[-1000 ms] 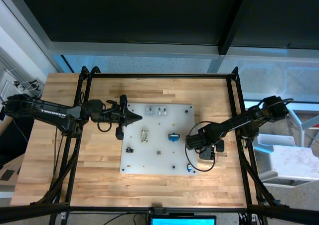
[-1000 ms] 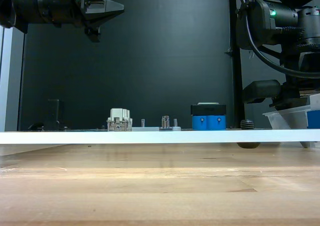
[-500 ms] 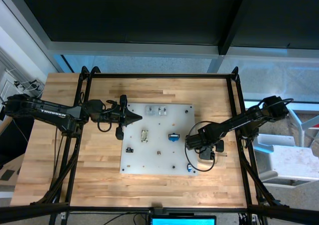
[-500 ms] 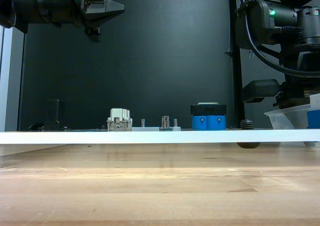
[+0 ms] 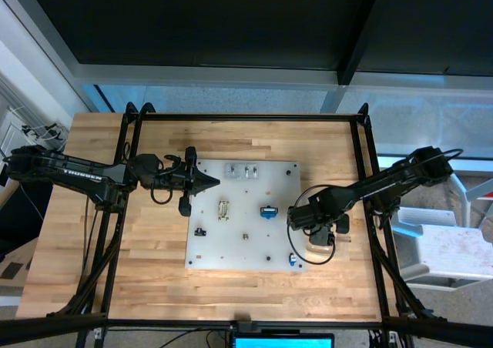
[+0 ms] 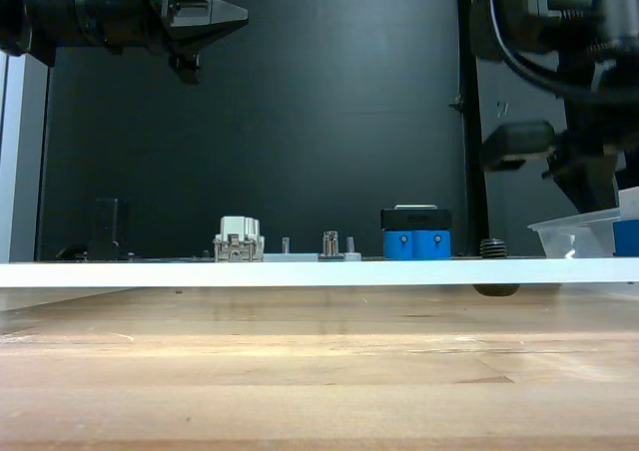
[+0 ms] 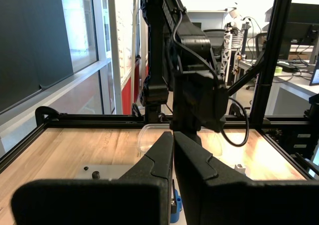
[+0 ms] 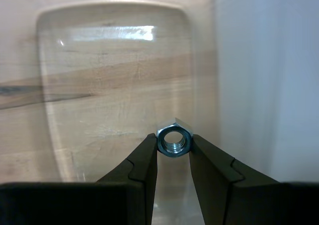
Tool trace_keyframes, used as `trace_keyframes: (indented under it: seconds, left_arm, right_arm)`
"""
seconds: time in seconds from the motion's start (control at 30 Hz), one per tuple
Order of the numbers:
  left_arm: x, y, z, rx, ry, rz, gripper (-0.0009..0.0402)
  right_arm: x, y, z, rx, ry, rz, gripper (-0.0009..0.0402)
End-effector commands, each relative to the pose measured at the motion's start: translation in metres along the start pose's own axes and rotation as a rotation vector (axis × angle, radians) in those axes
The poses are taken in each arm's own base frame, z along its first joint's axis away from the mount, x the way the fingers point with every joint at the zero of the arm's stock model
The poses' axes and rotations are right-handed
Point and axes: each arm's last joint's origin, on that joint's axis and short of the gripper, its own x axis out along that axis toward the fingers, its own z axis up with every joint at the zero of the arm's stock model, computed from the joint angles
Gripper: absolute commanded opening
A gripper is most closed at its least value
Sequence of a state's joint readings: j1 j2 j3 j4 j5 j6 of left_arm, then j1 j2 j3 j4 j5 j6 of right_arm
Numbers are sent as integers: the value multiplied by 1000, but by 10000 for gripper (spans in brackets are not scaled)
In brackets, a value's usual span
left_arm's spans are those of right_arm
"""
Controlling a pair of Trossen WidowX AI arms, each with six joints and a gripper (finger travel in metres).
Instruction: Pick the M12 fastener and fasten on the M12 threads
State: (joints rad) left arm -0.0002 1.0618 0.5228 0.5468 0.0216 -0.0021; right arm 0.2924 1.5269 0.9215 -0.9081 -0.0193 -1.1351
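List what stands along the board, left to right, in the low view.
Dark block → grey connector → silver post → blue connector → bare black stud → clear tray. The left gripper hangs high at far left, shut; the right gripper is above the tray, fingers shut on the nut.

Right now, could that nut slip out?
Maybe: the nut looks smooth, shiny metal, and the right gripper, above the tray, pinches it by its fingertips. Flat sides should stop rolling. Left gripper hangs at the board's left edge.
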Motion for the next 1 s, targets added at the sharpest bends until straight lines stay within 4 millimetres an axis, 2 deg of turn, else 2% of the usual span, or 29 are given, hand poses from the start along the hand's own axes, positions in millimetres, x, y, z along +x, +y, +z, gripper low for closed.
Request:
trace_keyframes:
  seconds: [0.03,0.2,0.5,0.73,1.0]
  left_arm:
    - [0,0,0,0,0,0,0]
    - [0,0,0,0,0,0,0]
    - [0,0,0,0,0,0,0]
    - [0,0,0,0,0,0,0]
    - [0,0,0,0,0,0,0]
  right_arm:
    - [-14,-1,1,4,-1,-4,21]
    - [-39,-9,6,-1,-9,-21,21]
    - [-69,-47,28,-13,-21,-43,21]
    - [-66,-77,48,-35,-20,-39,20]
    - [-50,-101,79,-97,-15,-22,20]
